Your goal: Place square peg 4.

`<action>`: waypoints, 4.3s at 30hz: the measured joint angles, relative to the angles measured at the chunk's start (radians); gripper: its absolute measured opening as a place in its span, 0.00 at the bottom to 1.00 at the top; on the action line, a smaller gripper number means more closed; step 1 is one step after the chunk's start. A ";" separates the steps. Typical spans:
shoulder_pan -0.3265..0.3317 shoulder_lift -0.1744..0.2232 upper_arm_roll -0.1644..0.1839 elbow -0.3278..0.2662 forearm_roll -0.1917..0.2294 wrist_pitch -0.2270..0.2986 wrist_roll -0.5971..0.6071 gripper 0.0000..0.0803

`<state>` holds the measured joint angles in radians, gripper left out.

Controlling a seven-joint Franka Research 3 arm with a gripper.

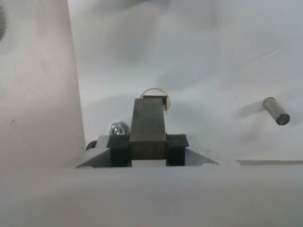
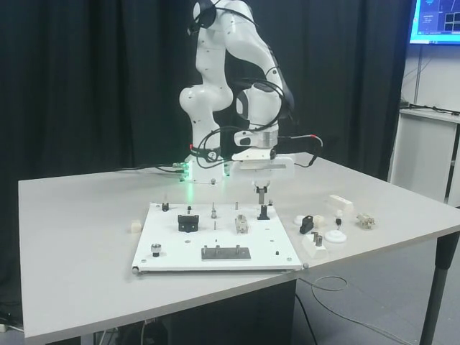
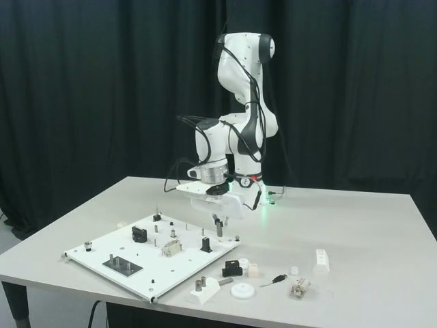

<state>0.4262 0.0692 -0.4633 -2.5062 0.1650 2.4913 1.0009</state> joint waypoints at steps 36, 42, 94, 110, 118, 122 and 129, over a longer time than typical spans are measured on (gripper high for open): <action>0.000 -0.030 -0.013 0.015 -0.036 -0.030 0.017 0.19; 0.000 -0.032 -0.013 0.021 -0.043 -0.033 0.021 0.19; 0.124 -0.105 0.222 0.050 -0.108 -0.059 0.063 0.19; 0.162 -0.067 0.381 0.062 -0.160 0.007 0.190 0.19; 0.162 0.005 0.432 0.096 -0.195 0.062 0.247 0.19; 0.162 0.044 0.443 0.121 -0.197 0.076 0.256 0.19; 0.162 0.101 0.450 0.168 -0.197 0.076 0.264 0.19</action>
<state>0.5885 0.1705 -0.0132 -2.3381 -0.0315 2.5669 1.2653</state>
